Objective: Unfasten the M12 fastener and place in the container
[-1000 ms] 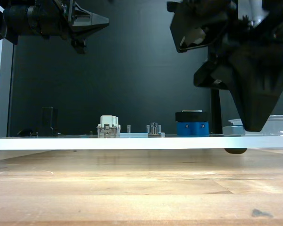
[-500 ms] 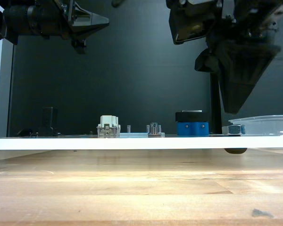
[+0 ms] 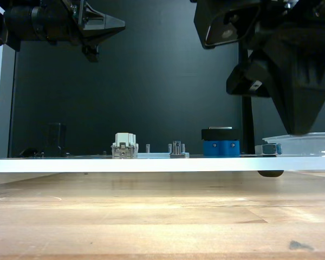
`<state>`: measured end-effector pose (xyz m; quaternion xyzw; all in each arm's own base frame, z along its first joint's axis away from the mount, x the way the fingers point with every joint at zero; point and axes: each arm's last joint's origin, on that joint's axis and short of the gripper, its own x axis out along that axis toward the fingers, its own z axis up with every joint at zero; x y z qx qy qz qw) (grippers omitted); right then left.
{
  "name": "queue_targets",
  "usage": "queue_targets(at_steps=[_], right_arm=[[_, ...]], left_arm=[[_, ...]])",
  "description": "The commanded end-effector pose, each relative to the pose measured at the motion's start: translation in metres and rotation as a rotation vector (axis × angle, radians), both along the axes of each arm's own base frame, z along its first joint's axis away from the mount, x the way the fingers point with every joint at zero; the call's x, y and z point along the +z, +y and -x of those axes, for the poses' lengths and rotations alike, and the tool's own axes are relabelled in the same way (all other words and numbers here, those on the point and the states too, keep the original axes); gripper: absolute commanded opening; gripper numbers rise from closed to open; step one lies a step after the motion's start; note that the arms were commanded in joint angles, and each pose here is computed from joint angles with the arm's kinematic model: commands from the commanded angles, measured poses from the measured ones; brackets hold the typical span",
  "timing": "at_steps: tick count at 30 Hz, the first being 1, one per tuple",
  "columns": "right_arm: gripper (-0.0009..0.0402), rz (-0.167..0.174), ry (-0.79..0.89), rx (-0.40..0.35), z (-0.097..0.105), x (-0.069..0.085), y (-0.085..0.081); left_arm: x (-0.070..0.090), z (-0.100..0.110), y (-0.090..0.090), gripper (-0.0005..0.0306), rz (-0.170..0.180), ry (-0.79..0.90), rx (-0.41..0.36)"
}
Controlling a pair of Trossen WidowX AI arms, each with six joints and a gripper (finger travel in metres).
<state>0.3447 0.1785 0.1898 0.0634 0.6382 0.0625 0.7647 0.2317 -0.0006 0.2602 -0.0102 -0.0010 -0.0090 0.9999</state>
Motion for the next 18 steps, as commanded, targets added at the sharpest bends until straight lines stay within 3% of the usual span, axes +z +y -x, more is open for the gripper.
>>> queue_targets(at_steps=[1,9,10,13,14,15,18], right_arm=[[0.0000,0.003,0.006,0.000,0.000,-0.005,0.000],[0.0000,0.025,0.003,-0.007,0.000,-0.008,-0.002],[0.0000,0.056,-0.008,-0.015,0.000,-0.007,-0.003],[0.0000,0.219,-0.033,-0.097,0.003,-0.002,-0.010],[0.0000,0.248,-0.041,-0.111,0.004,0.002,-0.012],[0.0000,0.264,-0.045,-0.114,0.005,0.005,-0.013],[0.0000,0.268,-0.043,-0.117,0.007,0.010,-0.014]], left_arm=[[0.000,0.000,0.000,0.0000,0.000,0.000,0.000],[0.000,0.000,0.000,0.0000,0.000,0.000,0.000],[0.000,0.000,0.000,0.0000,0.000,0.000,0.000],[0.000,0.000,0.000,0.0000,0.000,0.000,0.000],[0.000,0.000,0.000,0.0000,0.000,0.000,0.000],[0.000,0.000,0.000,0.0000,0.000,0.000,0.000],[0.000,0.000,0.000,0.0000,0.000,0.000,0.000]])
